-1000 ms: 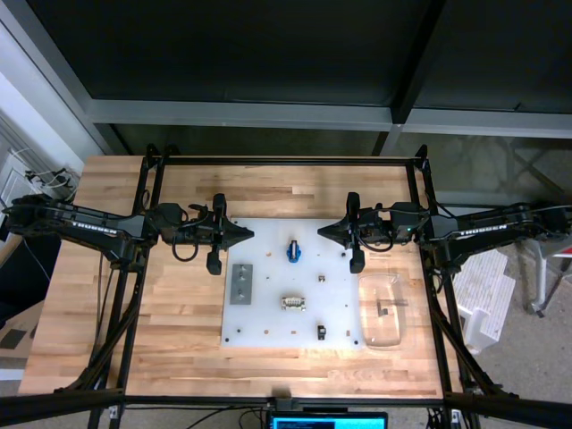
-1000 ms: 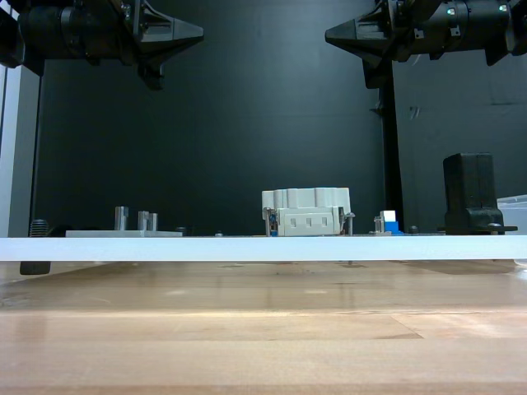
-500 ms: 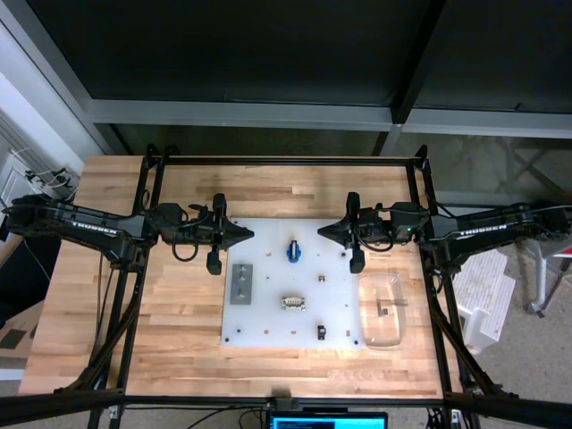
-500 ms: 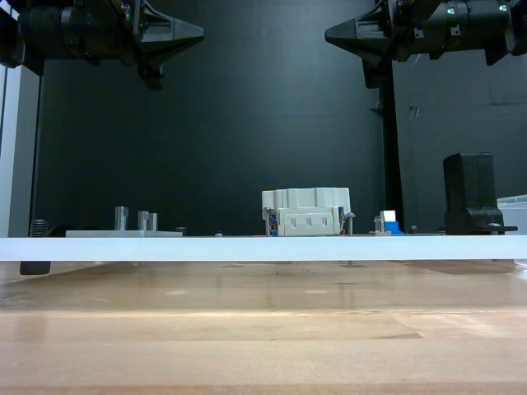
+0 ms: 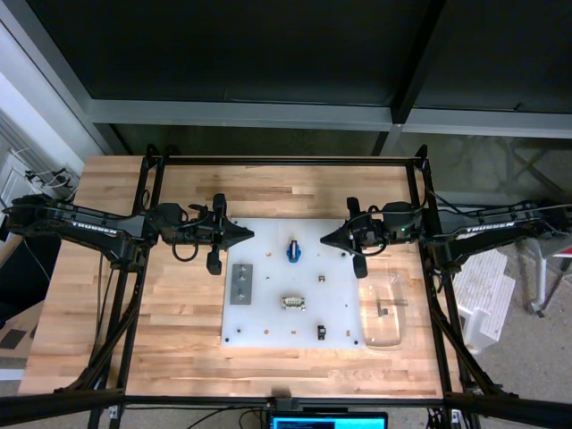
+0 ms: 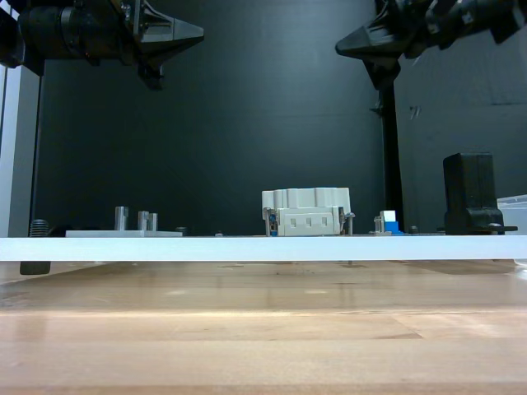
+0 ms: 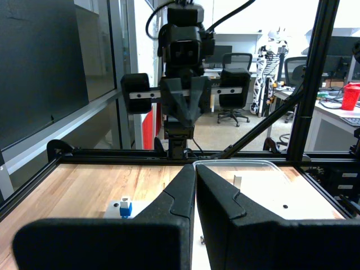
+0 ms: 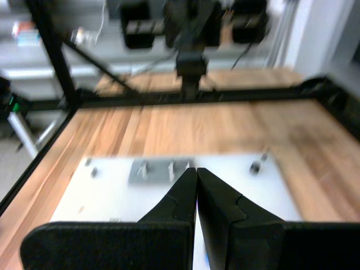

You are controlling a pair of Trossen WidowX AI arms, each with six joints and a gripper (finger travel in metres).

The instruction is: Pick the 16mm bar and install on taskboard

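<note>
This is a robotics lab set in an open office. A black frame (image 5: pixel 286 162) rings a wooden table (image 5: pixel 179 331) that carries the taskboard (image 5: pixel 268 323). The left gripper (image 5: pixel 248 234) hangs above the board's far left corner and the right gripper (image 5: pixel 324 239) above its far right side, both with fingers together. Beyond the frame stand an office chair (image 7: pixel 241 61), a desk (image 7: pixel 331 110) and a glass partition (image 7: pixel 84 56).

Bar not yet on board
White taskboard (image 5: pixel 268 308) lies flat on the counter (image 5: pixel 161 304), its far edge under the left gripper (image 5: pixel 248 234) and right gripper (image 5: pixel 324 239); the tiny dark 16mm bar (image 5: pixel 382 311) lies in the clear tray (image 5: pixel 382 348) beside it.
</note>
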